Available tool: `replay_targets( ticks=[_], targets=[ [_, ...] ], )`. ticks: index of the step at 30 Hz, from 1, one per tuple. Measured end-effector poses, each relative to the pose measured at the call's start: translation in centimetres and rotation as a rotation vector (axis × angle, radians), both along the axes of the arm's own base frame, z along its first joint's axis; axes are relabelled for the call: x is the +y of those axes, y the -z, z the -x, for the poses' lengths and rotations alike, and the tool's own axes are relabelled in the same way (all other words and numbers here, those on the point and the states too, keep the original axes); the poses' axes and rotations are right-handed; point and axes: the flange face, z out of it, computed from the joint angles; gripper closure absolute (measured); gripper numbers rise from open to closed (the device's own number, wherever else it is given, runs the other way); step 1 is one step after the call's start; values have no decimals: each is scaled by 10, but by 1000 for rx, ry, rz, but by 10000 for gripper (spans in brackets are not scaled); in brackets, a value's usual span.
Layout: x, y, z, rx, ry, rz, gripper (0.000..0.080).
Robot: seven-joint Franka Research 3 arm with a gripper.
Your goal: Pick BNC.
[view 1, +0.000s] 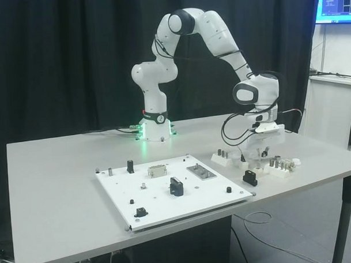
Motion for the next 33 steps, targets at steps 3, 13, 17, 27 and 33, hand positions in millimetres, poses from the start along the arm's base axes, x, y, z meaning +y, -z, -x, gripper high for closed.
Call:
replay_targets(
  ticks=[3, 13, 17, 27, 33],
  targets=[
    [3, -6, 1, 1, -1, 3, 676],
    [12, -24, 5, 4, 10, 7, 677],
    [14, -28, 6, 3, 17, 9, 677],
    [16, -34, 7, 0, 21, 11, 677],
    [16, -35, 7, -1, 25, 11, 677]
  ],
)
